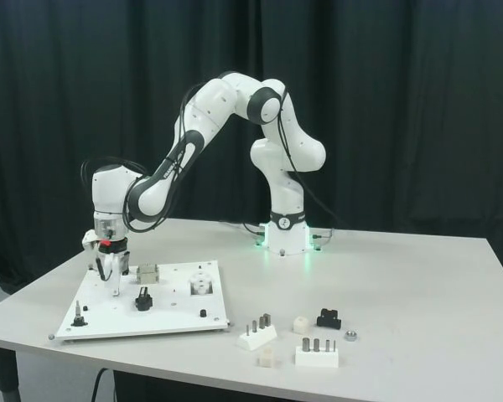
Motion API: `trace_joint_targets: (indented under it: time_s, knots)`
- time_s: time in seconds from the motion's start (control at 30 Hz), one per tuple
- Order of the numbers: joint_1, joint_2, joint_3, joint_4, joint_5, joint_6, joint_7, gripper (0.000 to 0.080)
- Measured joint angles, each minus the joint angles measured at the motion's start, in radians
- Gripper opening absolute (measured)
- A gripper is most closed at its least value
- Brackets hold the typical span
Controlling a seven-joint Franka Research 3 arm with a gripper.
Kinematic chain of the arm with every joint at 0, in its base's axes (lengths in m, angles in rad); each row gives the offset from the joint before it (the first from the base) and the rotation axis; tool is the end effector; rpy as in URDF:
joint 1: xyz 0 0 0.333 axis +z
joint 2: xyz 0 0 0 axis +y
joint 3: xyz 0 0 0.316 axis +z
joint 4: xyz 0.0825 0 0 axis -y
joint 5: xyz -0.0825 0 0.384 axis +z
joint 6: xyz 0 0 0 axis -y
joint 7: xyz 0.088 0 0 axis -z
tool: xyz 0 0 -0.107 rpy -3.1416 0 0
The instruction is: Insert BNC.
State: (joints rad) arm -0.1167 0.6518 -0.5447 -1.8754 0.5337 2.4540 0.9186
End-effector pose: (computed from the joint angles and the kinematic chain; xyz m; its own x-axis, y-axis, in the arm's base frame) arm 0.5159 -0.3766 0.2080 -0.3135 -0.9496 0.0073 -0.9475 0.3123 -0.0689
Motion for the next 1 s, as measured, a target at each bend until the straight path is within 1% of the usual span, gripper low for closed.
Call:
trace_joint_targets:
  time_s: [0.67,1.0]
  knots:
    - [0.007,0.002,-0.001,0.001,-0.032,0.003,0.393,0.0121]
    - [0.007,0.003,-0.002,0.002,-0.032,0.003,0.516,0.0121]
